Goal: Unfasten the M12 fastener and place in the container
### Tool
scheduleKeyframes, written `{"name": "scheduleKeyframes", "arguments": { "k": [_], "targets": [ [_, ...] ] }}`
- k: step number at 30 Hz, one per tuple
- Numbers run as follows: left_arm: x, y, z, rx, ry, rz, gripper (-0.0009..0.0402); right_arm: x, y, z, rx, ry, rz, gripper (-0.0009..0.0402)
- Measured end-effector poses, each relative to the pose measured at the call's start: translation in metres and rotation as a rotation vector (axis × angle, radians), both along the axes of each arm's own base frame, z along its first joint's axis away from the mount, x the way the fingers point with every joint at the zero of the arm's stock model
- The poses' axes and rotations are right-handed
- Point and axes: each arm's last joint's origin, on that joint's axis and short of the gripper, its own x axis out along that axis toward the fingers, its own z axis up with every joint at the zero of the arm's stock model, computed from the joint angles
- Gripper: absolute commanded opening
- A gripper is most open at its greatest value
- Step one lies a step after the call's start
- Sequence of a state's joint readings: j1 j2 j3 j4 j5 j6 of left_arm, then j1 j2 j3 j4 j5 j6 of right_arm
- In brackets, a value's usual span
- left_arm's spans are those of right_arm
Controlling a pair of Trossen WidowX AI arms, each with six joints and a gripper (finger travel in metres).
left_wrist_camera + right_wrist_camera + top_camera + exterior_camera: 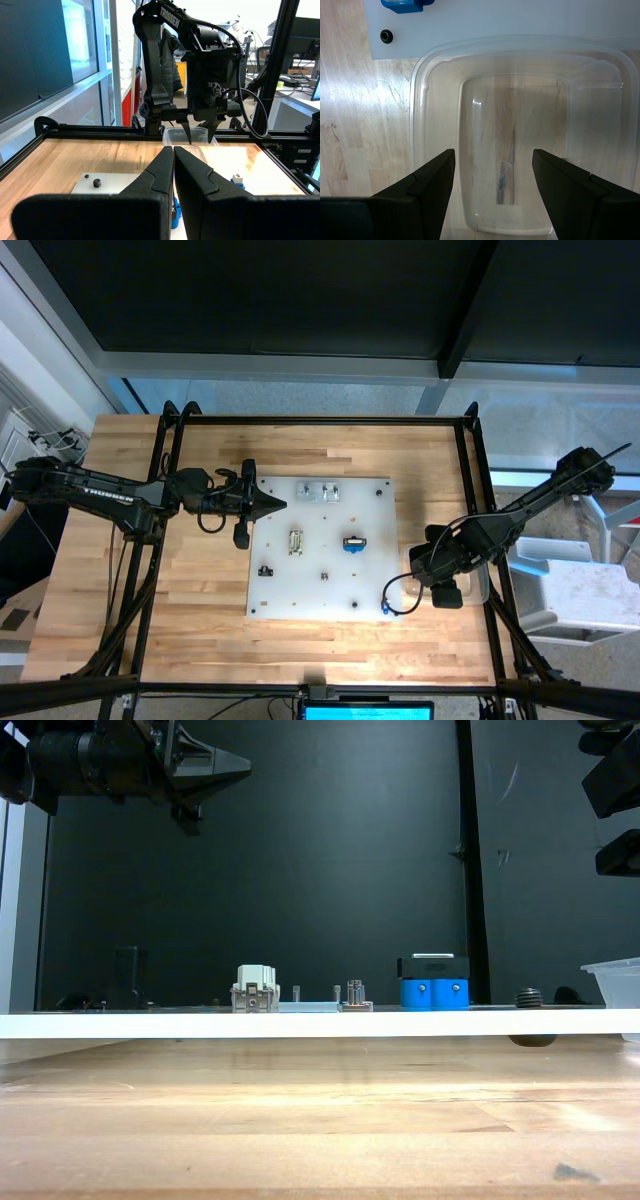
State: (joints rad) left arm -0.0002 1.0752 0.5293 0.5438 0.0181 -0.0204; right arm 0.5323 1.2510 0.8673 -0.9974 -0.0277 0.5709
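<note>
A pale wooden table (130, 620) carries a white board (300, 590). Near its near right edge the black stud (528, 997) shows bare ribs; where the nut lies cannot be told. Spread wide, the right gripper (493, 157) hangs over the clear tub (417, 125), partly hiding it. Pressed together, the left gripper (173, 150) hovers high at the board's far left. The left arm (100, 495) reads "TROSSEN". Beyond is a dark wall (330, 870).

The right gripper (447, 594) hides most of the container (484, 587) from above.

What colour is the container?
Container: clear, colourless; best in right wrist view, under the open right gripper. Left gripper, shut, hovers at board's left edge.
</note>
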Motion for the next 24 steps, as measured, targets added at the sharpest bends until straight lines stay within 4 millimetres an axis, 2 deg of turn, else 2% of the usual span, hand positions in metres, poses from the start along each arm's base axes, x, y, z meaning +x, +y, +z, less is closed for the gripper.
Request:
{"name": "scheduleKeyframes", "arguments": {
  "k": [24],
  "targets": [
    [-0.0001, 0.0, 0.0, 0.0, 0.0, 0.0, 0.0, 0.0007, 0.0004, 0.0002, 0.004, -0.008, 0.0, 0.0215]
  ]
}}
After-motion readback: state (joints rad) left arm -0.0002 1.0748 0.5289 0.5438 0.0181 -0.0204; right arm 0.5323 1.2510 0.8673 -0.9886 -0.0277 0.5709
